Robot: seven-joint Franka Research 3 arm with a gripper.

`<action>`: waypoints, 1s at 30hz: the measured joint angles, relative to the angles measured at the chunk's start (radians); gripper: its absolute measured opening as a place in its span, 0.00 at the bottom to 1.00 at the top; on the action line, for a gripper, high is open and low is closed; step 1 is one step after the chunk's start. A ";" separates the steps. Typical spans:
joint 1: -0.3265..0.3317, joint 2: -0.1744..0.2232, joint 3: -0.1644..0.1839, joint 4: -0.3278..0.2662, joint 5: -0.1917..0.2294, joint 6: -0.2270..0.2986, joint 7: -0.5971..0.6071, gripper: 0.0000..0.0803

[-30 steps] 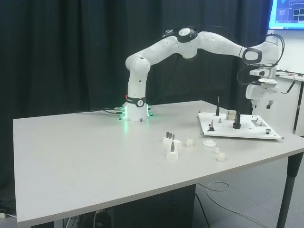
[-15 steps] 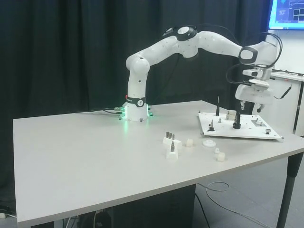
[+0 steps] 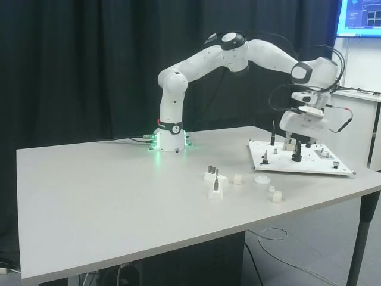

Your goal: Pick large gear.

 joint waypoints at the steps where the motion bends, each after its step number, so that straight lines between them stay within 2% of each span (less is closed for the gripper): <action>1: 0.001 0.000 -0.002 -0.010 0.000 0.001 -0.015 1.00; 10: 0.014 0.000 -0.016 -0.118 0.021 0.039 -0.130 1.00; 23: 0.069 0.000 -0.056 -0.310 0.134 0.157 -0.253 1.00; 30: 0.096 0.000 -0.066 -0.391 0.206 0.221 -0.331 1.00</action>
